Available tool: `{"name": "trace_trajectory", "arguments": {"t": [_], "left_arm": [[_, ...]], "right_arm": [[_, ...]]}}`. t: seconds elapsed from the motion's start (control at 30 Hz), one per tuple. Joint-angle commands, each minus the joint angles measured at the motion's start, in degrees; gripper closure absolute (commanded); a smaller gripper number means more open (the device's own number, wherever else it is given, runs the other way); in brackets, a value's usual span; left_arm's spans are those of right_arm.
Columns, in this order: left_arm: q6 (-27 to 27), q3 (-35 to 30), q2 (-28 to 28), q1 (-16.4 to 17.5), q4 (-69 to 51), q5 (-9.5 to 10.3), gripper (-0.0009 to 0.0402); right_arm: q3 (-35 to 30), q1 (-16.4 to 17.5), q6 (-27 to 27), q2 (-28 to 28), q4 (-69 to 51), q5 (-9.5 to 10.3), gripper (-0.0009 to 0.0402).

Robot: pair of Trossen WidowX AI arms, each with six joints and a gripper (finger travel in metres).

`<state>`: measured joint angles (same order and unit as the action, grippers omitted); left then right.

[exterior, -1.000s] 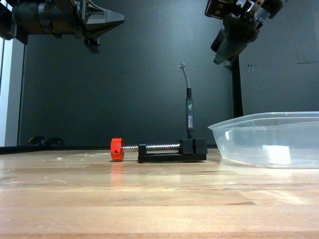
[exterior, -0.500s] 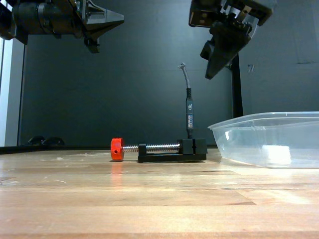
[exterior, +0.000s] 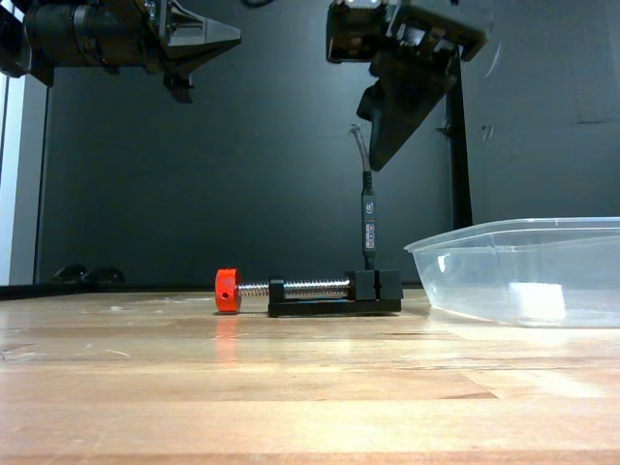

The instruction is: Remove the USB-C connector from taskboard and place in the container

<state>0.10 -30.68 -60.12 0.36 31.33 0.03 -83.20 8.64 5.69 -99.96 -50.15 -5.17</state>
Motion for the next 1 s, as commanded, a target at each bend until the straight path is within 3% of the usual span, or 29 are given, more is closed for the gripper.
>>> {"name": "trace_trajectory", "arguments": {"t": [0.03,0.3,1.0], "left_arm": [[0.02,-0.02,0.00,0.00,0.04,0.00,0.0393],[0.02,-0.02,0.00,0.02,0.04,0.00,0.0393],[0.02,-0.02,0.00,0.02,0.02,0.00,0.0393]], "right_arm": [[-0.63,0.02,-0.22,-1.27,0.20,0.09,0.0259],[-0.33,0.13,-0.59,-3.76,1.60,0.07,0.0260],[2.60,0.26,-1.31,-3.76,5.62,-0.81,0.0261]]}}
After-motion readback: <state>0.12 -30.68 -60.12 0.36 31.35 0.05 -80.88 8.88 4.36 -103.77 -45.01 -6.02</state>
